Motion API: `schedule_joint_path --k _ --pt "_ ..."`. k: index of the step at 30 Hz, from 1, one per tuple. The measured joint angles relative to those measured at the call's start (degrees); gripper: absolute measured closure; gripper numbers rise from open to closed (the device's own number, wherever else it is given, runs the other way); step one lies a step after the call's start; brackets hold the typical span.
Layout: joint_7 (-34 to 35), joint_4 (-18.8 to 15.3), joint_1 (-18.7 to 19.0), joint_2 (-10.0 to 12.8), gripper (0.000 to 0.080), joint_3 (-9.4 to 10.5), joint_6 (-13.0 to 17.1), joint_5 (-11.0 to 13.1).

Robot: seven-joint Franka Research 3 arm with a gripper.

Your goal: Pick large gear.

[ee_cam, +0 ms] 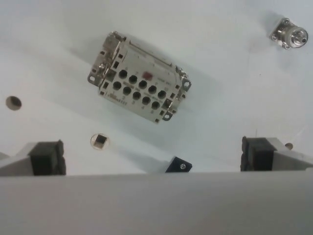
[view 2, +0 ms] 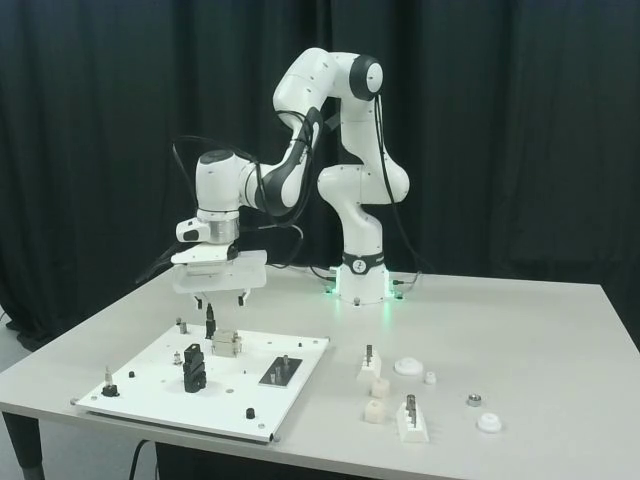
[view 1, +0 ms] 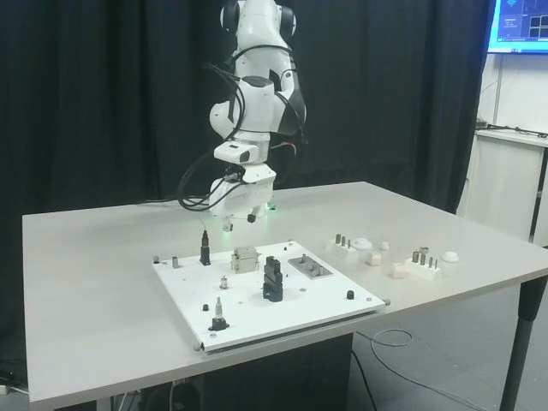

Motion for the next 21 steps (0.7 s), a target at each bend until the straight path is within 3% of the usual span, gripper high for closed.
schedule_joint_path --k 10,21 --pt "0.01 0.00 0.51 -0.41 0.0003 0.01 -1.29 -0.25" --pt "-0.10 -0.67 2.87 -1.97 0.0003 0.06 -4.75 -0.69"
